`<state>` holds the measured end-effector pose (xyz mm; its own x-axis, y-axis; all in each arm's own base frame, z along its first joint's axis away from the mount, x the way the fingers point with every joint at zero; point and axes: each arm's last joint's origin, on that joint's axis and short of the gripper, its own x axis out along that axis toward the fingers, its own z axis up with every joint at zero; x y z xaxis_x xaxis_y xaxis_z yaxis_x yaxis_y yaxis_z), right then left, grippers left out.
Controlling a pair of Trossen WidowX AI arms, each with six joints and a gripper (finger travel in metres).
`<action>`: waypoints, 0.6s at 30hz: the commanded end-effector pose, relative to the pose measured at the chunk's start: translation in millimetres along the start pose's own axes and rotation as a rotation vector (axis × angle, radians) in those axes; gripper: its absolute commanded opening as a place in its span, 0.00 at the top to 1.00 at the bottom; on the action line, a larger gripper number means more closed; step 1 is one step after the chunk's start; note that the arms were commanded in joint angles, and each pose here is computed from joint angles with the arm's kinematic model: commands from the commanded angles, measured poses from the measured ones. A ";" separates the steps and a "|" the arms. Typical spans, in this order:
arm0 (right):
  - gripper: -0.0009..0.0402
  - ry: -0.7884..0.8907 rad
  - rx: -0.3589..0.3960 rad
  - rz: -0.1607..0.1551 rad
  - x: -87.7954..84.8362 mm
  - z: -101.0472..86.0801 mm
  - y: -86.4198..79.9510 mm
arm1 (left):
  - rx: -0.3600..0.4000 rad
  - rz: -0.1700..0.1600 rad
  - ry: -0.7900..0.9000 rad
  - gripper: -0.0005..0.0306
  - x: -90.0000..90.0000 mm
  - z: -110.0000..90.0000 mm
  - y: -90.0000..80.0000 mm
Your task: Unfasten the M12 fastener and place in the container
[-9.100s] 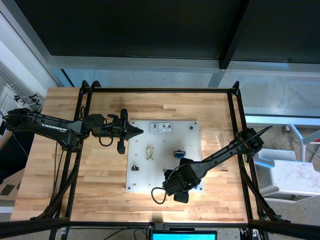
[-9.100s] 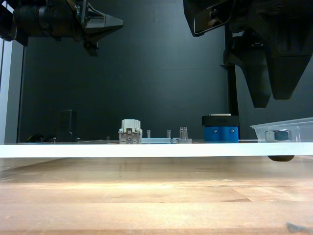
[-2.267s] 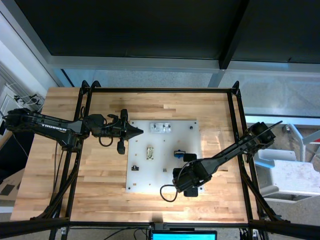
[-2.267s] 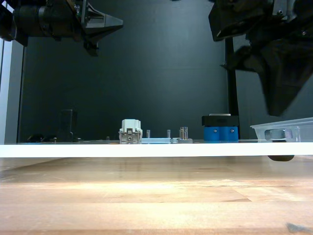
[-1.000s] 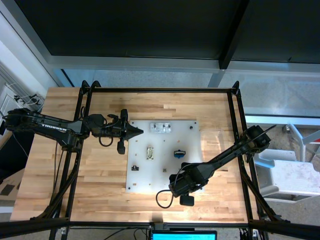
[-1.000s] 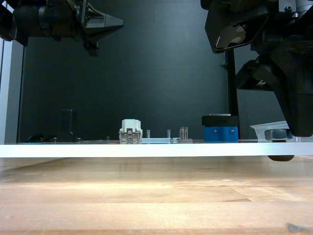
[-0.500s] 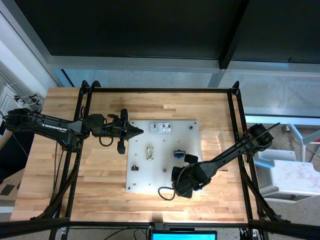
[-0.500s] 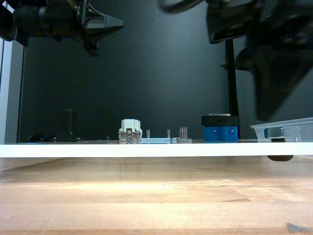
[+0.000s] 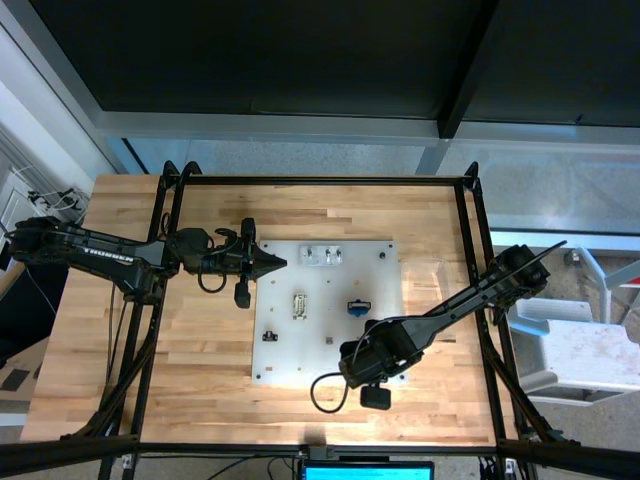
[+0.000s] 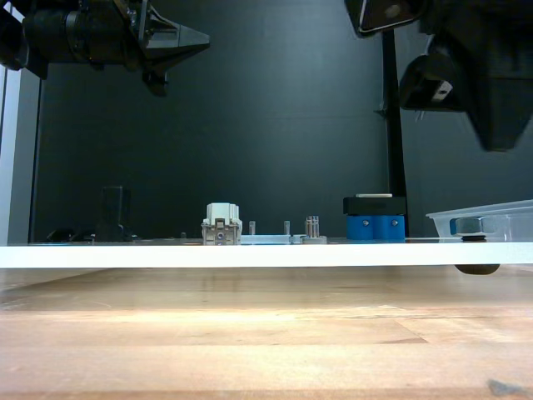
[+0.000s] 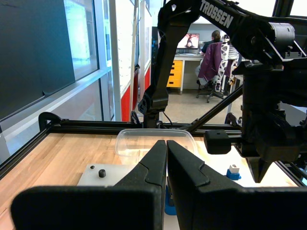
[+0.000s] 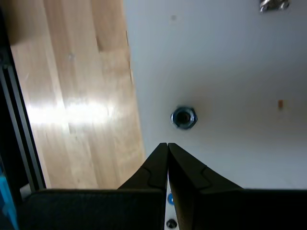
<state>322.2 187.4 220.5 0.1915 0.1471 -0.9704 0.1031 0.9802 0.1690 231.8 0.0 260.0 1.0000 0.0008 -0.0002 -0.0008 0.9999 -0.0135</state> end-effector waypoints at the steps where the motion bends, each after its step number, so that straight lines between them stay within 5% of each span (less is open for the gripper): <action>1: 0.98 0.025 -0.005 -0.011 11.0 0.4 1.0 | 0.000 0.000 0.000 0.98 0.0 0.0 0.0; 18: 0.98 0.036 -0.029 -0.045 39.2 5.2 2.4 | 0.000 0.000 0.000 0.98 0.0 0.0 0.0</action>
<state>334.8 194.8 185.4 0.1541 0.1107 -0.9818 0.0815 0.9889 0.1243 231.7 0.0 259.9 1.0000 0.0008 -0.0006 -0.0008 0.9999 -0.0132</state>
